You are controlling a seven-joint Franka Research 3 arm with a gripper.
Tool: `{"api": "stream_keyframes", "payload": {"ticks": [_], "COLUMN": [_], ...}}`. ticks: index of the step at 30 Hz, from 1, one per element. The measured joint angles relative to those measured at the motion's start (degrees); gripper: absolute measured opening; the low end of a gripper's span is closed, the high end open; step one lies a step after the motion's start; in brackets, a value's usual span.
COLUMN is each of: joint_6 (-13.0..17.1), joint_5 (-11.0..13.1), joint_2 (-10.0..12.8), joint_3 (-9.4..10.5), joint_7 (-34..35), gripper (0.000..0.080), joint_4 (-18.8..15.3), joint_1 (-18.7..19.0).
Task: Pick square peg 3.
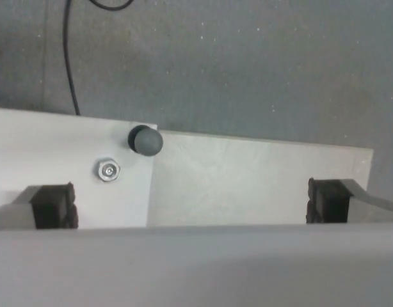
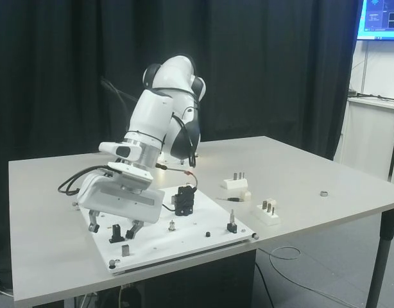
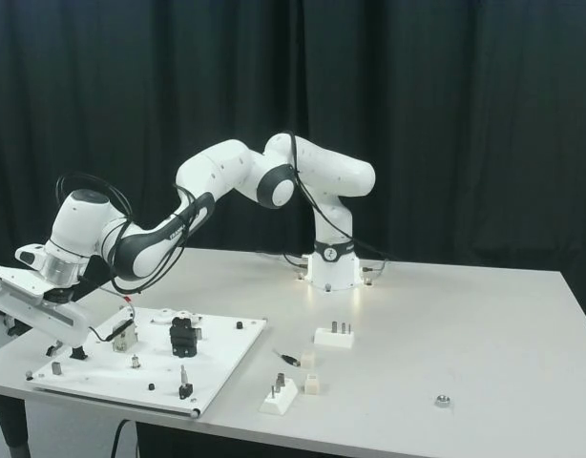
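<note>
Fingertips (image 1: 52,206) spread wide, gripping nothing.
Gripper (image 2: 112,230) hovering over white board (image 2: 184,237) at its edge, near black knob (image 1: 145,141) and bolt (image 1: 108,170).

white arm (image 3: 226,176), white board (image 2: 184,234), grey table (image 3: 465,324), black curtain (image 3: 465,114)

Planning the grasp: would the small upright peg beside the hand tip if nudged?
Possibly: the peg stands tall and narrow on the white board, though whether a hole seats it is unclear. It looks rigid, unlikely to bend.
</note>
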Motion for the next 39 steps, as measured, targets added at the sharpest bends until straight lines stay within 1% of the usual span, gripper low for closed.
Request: {"api": "stream_keyframes", "payload": {"ticks": [5, 13, 17, 26, 39], "joint_6": [-0.1, -0.9, -1.3, -2.6, -3.4], "joint_5": [-1.2, -3.3, -4.0, -5.5, -5.8], "joint_2": [-0.4, -1.0, -1.4, -1.8, -2.2], "joint_3": [0.16, 0.97, 1.47, 1.58, 2.14], "joint_7": [0.8, 1.8, 2.0, 1.8, 1.6], "gripper": [0.0800, 0.0800, 0.0800, 0.0800, 0.0800], "joint_4": [0.0, 0.0, 0.0, 0.0, 0.0], "joint_1": [0.2, 0.2, 0.1, 0.1, -0.3]}}
